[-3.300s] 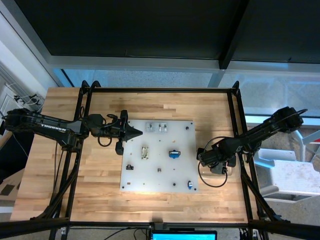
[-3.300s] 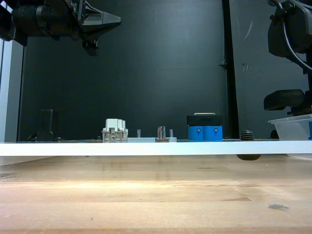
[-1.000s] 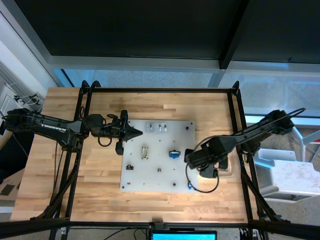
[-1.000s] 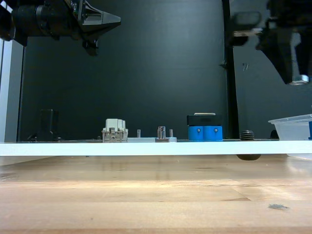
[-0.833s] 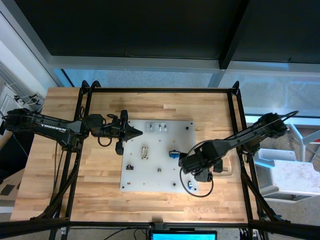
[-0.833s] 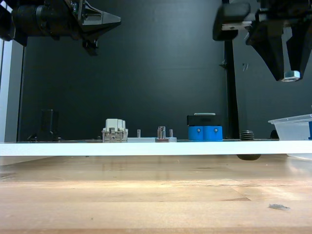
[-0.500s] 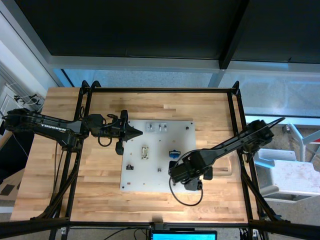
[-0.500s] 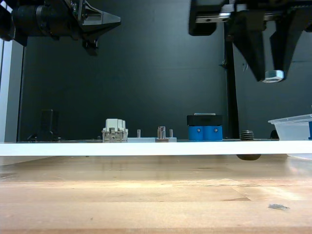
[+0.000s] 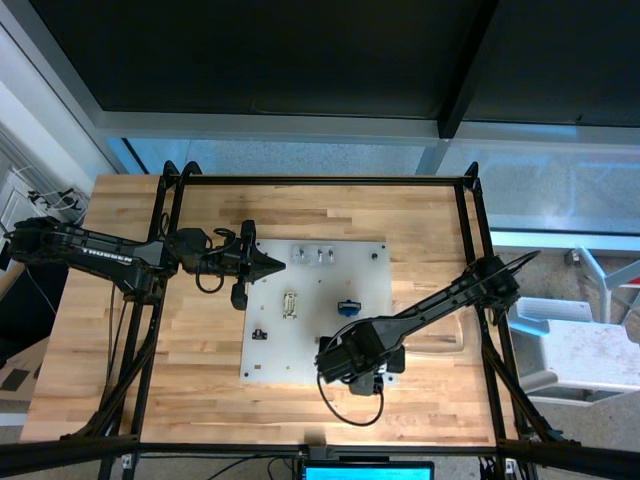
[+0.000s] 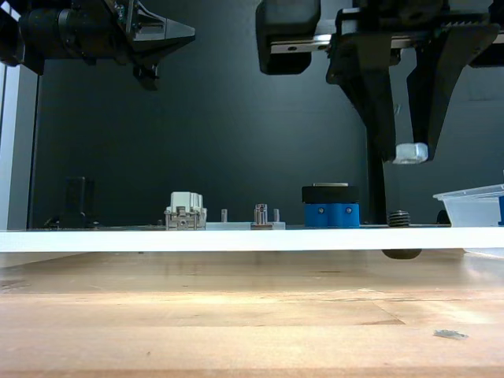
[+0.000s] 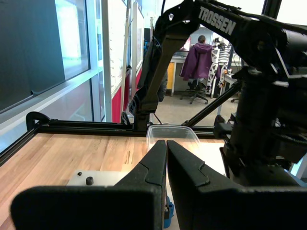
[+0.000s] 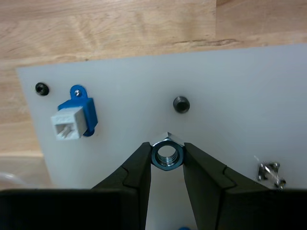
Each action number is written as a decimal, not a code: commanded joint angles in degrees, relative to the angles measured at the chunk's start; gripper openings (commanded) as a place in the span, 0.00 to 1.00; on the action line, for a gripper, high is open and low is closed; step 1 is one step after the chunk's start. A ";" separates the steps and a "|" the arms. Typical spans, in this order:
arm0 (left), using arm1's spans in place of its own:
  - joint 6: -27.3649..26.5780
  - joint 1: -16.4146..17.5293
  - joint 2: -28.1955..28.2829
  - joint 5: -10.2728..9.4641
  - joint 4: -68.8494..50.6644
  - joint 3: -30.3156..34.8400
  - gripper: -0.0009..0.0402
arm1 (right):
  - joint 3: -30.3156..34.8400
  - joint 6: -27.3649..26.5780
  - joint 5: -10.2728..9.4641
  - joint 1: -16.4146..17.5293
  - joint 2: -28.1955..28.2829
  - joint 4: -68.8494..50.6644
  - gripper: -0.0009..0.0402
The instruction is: Pick the M12 fastener and fasten on the M12 threads
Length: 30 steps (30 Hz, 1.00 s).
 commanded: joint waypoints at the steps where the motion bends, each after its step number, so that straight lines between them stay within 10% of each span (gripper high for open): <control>1: 0.00 0.00 0.02 0.00 0.02 0.00 0.02 | 1.25 0.00 -1.18 0.09 1.55 0.04 0.06; 30: 0.00 0.00 0.02 0.00 0.02 0.00 0.02 | 2.27 0.00 -1.11 0.26 6.10 2.89 0.06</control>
